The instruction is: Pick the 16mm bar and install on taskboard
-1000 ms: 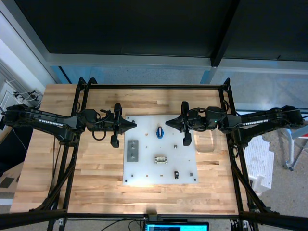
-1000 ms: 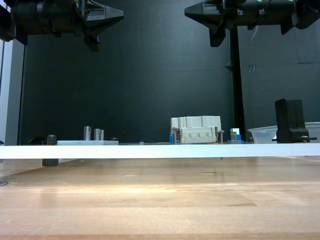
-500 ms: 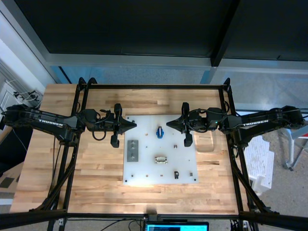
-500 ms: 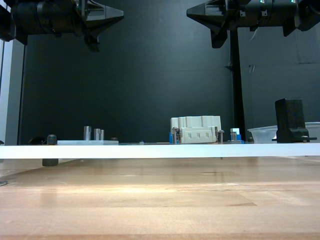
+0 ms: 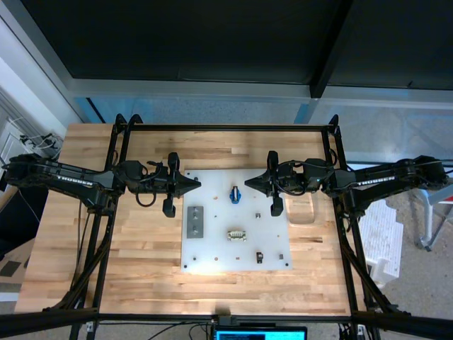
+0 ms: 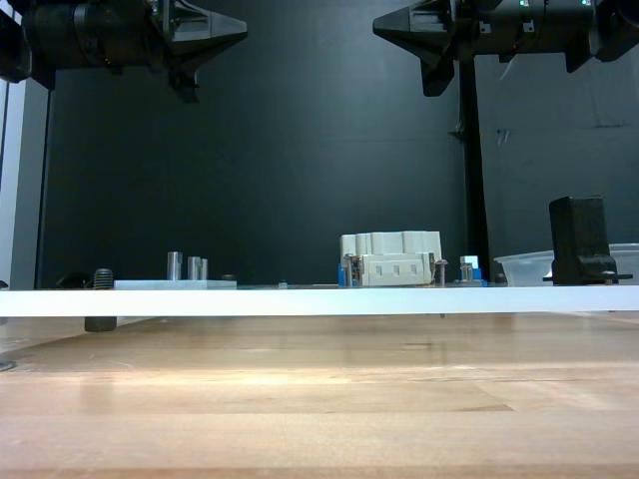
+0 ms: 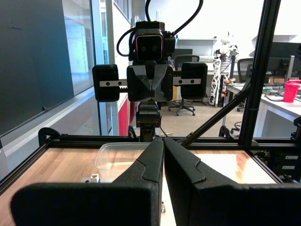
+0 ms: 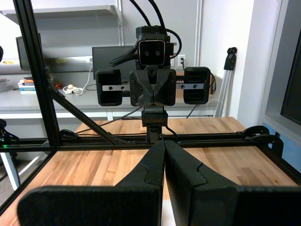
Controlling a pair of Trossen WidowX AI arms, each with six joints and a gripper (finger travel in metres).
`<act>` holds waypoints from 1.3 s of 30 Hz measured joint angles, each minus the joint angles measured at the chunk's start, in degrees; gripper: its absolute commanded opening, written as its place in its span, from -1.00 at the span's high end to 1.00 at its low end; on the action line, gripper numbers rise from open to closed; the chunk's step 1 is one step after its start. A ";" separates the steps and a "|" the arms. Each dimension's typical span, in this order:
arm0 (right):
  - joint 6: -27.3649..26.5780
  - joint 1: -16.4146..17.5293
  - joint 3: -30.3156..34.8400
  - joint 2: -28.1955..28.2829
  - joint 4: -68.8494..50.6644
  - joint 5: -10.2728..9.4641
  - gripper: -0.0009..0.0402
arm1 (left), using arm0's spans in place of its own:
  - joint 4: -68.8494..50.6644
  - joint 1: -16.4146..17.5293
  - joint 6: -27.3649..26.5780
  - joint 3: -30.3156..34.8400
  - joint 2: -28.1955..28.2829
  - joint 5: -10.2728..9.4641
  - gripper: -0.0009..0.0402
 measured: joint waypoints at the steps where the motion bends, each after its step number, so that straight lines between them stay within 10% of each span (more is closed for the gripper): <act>1: 0.00 0.00 0.00 0.00 0.00 0.00 0.96 | 0.00 0.00 0.00 0.00 0.00 0.02 0.96; 39: -0.42 -0.11 0.00 0.09 -0.39 1.46 0.96 | 0.00 0.00 0.00 -0.02 0.00 0.02 0.96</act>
